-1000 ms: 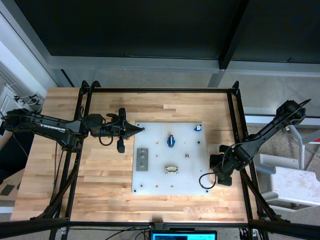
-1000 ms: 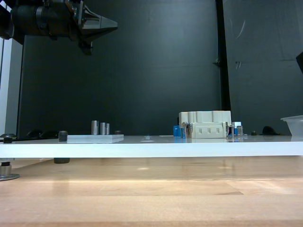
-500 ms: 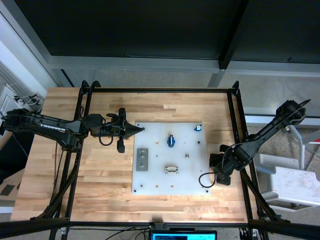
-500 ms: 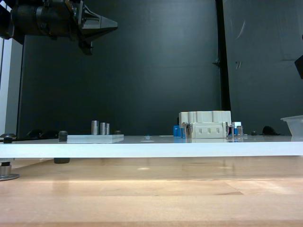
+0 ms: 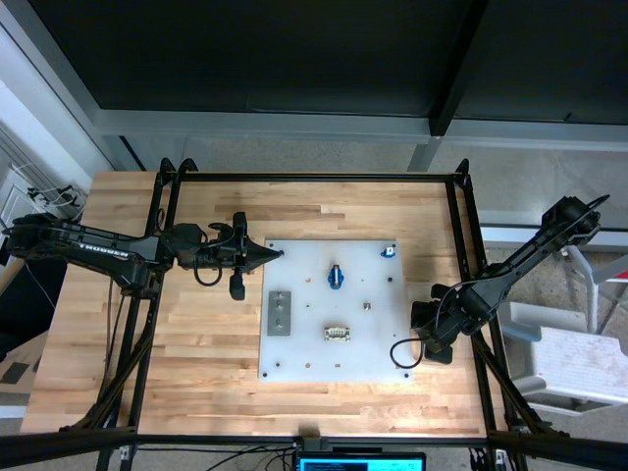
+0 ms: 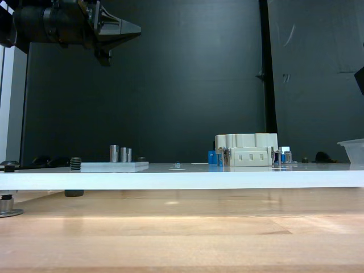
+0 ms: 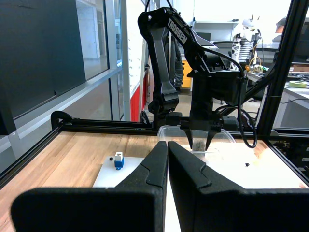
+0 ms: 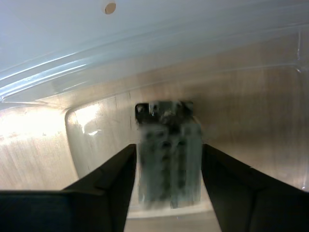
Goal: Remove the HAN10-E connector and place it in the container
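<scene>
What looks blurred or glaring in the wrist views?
Right wrist view: the connector block at the right gripper is smeared, and glare streaks the container behind it. Left wrist view: the shut left gripper, raised beside the board, is sharp; the background is washed out.

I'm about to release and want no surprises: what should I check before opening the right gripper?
1. HAN10-E connector held in right gripper: ok.
2. Right gripper positioned over container: ok.
3. Connector touching container floor: cannot tell.
4. Left gripper shut, raised beside white board at its far-left corner, out of the way: ok.
</scene>
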Robot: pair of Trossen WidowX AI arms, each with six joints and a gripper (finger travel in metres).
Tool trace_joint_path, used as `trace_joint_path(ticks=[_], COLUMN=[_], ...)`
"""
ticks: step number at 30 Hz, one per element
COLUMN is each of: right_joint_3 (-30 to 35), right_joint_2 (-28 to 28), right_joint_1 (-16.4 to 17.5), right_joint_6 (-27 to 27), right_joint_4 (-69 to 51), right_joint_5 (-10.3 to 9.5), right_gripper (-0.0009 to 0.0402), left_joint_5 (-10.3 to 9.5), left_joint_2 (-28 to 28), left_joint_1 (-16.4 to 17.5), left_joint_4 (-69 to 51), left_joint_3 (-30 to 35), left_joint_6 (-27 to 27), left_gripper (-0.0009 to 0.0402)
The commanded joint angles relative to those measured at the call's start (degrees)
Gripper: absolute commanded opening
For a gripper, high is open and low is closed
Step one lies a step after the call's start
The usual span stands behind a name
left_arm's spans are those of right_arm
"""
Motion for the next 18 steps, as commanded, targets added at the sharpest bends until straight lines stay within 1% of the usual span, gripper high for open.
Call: trace_joint_path(ticks=[1, 5, 8, 13, 18], right_joint_3=[0.0, 0.0, 0.0, 0.8, 3.8], right_joint_2=[0.0, 0.0, 0.0, 0.0, -0.1], right_joint_1=[0.0, 0.0, 0.0, 0.0, 0.0], right_joint_6=[0.0, 0.0, 0.0, 0.0, 0.0], right_joint_4=[0.0, 0.0, 0.0, -1.0, -5.1], right_joint_5=[-0.04, -0.07, -0.09, -0.42, -0.35], right_gripper=[0.0228, 0.0260, 0.0275, 0.0283, 0.0283], left_joint_5=[0.00, 0.00, 0.00, 0.00, 0.00], left_joint_2=[0.0, 0.0, 0.0, 0.0, 0.0], left_joint_1=[0.0, 0.0, 0.0, 0.0, 0.0], left_joint_4=[0.0, 0.0, 0.0, 0.0, 0.0], left_joint_3=[0.0, 0.0, 0.0, 0.0, 0.0], left_joint_6=[0.0, 0.0, 0.0, 0.0, 0.0], left_gripper=[0.0000, 0.0000, 0.0000, 0.0000, 0.0000])
